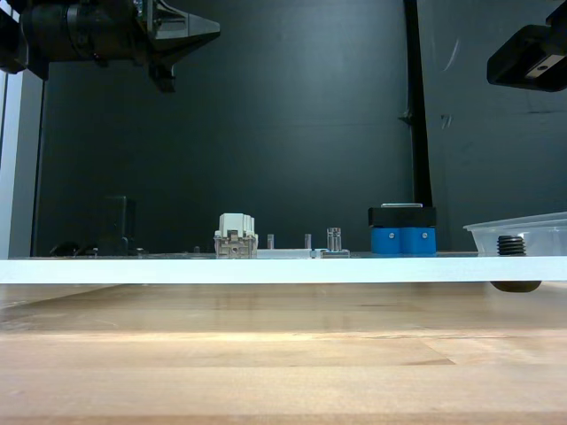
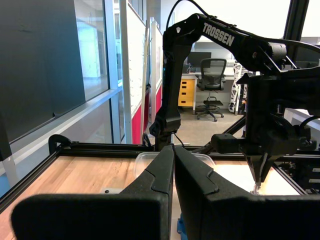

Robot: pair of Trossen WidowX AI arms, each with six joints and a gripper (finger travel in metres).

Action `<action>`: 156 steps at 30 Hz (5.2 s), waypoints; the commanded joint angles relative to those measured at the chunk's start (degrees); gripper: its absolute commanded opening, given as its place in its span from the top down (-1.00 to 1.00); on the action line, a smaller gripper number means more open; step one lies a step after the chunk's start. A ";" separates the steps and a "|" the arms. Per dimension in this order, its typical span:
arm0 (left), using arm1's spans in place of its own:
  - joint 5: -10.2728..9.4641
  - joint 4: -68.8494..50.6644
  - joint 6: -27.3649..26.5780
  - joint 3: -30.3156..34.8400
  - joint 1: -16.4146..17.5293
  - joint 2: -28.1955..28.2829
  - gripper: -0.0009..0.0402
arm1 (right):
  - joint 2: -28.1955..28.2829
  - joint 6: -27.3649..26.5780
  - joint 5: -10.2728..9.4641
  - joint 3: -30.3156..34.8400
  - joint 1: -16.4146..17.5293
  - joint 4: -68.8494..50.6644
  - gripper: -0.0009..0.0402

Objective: Pick the RJ45 connector and install on taskboard

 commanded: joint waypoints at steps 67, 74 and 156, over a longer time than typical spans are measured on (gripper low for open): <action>0.02 0.02 0.00 0.02 0.00 0.02 0.96 | 0.11 0.79 0.00 -3.26 0.48 4.07 0.83; 0.02 0.02 0.02 0.02 0.02 0.00 0.96 | -0.44 1.38 0.17 -3.26 0.46 4.09 0.56; 0.02 0.02 0.00 0.02 0.00 0.02 0.96 | -31.10 -35.65 3.10 -15.56 -31.71 38.16 0.79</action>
